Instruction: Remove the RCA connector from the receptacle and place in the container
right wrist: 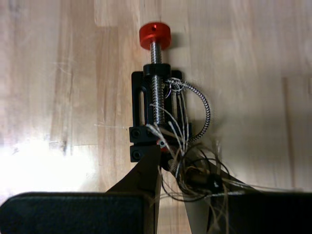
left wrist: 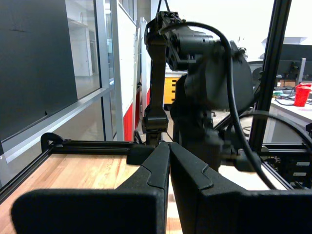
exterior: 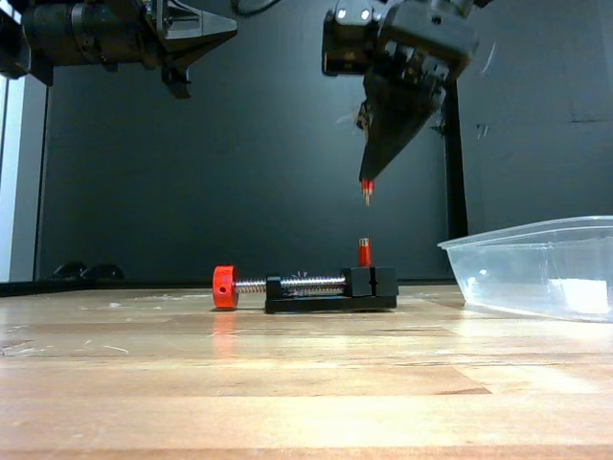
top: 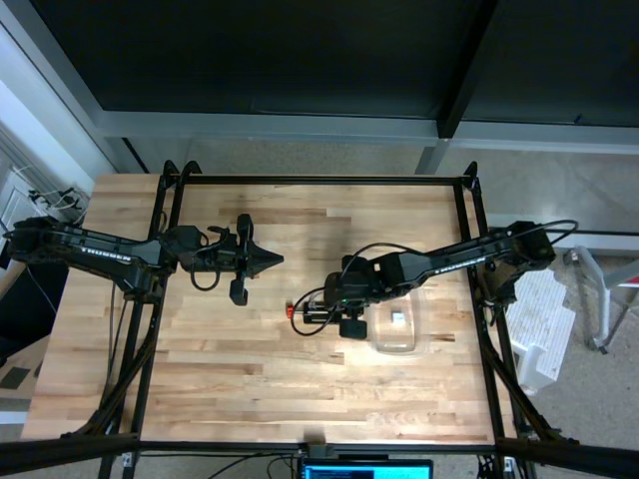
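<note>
Table [top: 250,369]: pale wood butcher-block with a matt, lightly scuffed grain; it carries everything below.
Container [exterior: 498,261]: clear thin plastic tray, shallow, with rounded corners and a glossy wall. It stands just beside the receptacle, on the right arm's side. A small whitish square piece [top: 398,317] lies inside.
Receptacle [exterior: 330,287]: small black block fixture, matt and hard-edged. A threaded silvery screw ends in a red-orange knob [exterior: 224,287]. A short red stub [exterior: 364,251] stands upright on its top.
Loose wiring [right wrist: 187,161]: frayed fine strands and a braided silvery loop, tangled by the block and the right fingers.
Left gripper [left wrist: 169,146]: black tapered fingers pressed together, holding nothing. It is parked high and well apart from the block.
Right gripper [exterior: 368,180]: points straight down, its fingers pinched together on the plug, directly above the red stub and apart from it.
RCA connector [exterior: 367,192]: tiny, with a reddish body and a thin pin. It projects from the right fingertips, clear of the block.
Long axis: vertical, pin downward.
Governing relation: the container lies sideways and lower than the claw, toward the right arm's base, so the right arm is the nearer by far.
</note>
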Controlling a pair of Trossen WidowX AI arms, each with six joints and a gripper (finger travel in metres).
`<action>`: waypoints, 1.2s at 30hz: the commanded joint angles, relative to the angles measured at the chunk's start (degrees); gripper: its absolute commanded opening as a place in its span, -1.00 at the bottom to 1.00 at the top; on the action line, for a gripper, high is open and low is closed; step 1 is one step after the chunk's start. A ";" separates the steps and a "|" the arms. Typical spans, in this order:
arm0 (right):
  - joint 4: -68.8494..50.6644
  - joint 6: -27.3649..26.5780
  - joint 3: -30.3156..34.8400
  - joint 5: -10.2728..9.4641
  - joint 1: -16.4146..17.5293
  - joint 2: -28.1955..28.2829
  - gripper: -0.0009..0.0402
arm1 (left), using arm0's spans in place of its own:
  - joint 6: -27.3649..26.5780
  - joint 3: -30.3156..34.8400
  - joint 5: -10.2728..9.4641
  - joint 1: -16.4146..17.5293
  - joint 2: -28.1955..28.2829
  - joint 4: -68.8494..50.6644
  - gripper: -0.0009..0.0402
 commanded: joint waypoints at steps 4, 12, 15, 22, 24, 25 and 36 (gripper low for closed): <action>-0.20 0.28 0.04 0.00 0.02 -3.19 -0.91 | 0.00 0.02 0.00 0.00 0.02 0.00 -0.96; -1.75 0.33 0.02 0.00 0.13 -4.20 -0.91 | 0.00 0.02 0.00 0.00 0.02 0.02 -0.96; -3.61 0.33 -0.11 -0.02 0.28 -4.26 -0.91 | 0.00 0.02 0.00 0.00 0.02 0.02 -0.96; -5.44 2.49 -2.51 0.07 1.92 -6.51 -0.95 | 0.00 0.02 0.00 0.02 0.02 0.00 -0.96; -4.96 3.50 -4.31 0.57 2.67 -8.15 -0.96 | 0.00 0.02 0.00 0.00 0.02 0.00 -0.96; -4.70 4.02 -5.35 0.57 3.02 -8.94 -0.95 | 0.00 0.02 0.00 0.00 0.02 0.00 -0.96; -4.48 9.51 -17.29 0.52 4.79 -18.67 -0.96 | 0.00 0.02 0.00 0.00 0.02 0.02 -0.96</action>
